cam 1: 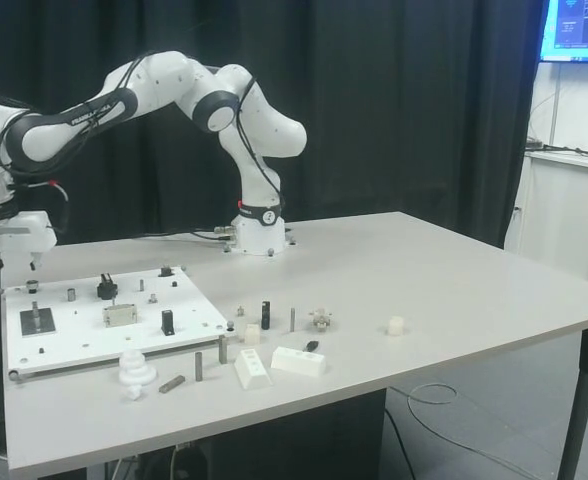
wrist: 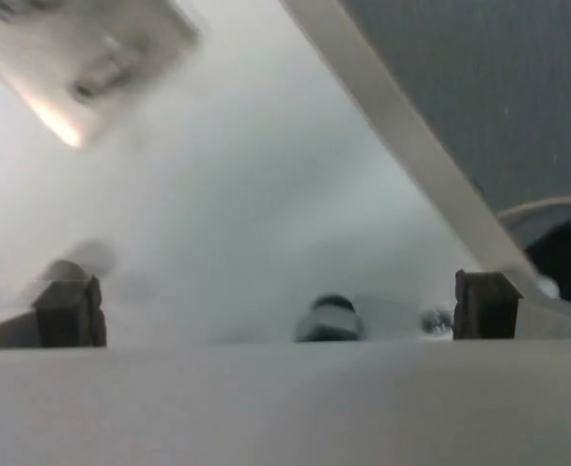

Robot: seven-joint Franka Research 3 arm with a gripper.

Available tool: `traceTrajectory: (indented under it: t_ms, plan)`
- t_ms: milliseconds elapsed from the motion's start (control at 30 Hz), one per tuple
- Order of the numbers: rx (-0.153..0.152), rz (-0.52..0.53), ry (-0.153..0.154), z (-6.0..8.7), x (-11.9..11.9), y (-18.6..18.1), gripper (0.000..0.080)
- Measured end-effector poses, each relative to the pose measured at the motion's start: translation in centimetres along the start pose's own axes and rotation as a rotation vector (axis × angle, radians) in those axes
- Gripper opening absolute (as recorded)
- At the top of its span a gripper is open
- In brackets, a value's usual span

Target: Remove bolt 4.

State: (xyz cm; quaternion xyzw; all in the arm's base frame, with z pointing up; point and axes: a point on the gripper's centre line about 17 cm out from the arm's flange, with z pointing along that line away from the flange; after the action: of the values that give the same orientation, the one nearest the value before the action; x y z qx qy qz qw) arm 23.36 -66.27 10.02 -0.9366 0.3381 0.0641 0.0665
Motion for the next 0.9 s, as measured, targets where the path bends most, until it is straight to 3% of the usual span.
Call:
traceTrajectory:
  t_ms: [233,667,900]
  plan:
    - [0.011,0.118,0.001,1.3,-2.1,1.8,0.0800]
    - [0.097,0.274,0.080,2.3,-3.6,1.7,0.0800]
    - [0.090,0.321,0.108,2.6,-4.1,1.7,0.0800]
